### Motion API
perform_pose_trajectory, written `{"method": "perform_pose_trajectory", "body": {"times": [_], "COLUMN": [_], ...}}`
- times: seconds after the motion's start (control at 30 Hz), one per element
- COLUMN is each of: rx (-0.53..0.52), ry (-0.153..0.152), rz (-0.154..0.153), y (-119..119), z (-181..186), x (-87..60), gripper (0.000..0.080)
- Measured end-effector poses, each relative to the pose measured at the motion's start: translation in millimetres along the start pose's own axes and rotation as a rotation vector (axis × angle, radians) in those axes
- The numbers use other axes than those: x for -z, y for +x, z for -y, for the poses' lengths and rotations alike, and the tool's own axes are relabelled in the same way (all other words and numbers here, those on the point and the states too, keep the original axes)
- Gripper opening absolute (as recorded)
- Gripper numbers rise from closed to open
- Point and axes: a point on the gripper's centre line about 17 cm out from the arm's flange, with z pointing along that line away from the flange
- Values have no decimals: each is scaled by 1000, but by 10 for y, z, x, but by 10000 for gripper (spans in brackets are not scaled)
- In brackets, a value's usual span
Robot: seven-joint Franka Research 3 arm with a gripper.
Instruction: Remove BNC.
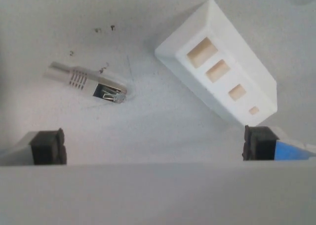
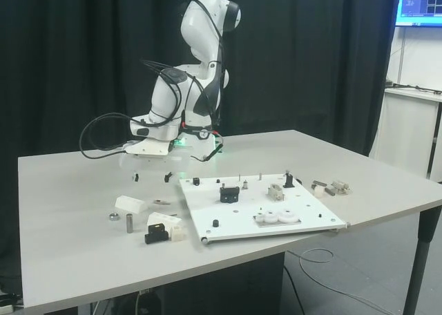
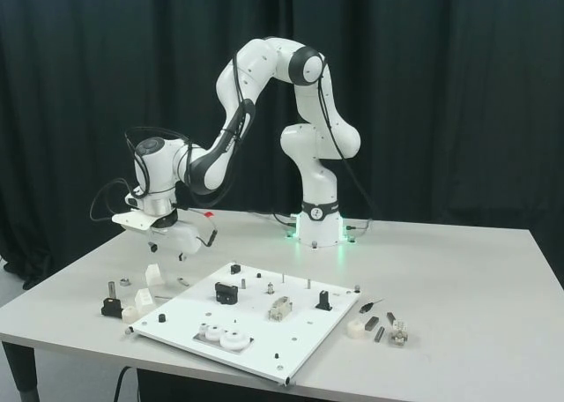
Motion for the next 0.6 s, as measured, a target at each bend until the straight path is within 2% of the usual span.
{"method": "perform_pose_trajectory", "body": {"times": [0.4,0.47,0.6], "rx": [-4,-11,-42], "ry": [7,18,60], "rz": [3,2,2], "y": [-16,-19,-38], "z": [8,36,149], "x": [6,16,62], "gripper": [800,800,800]}}
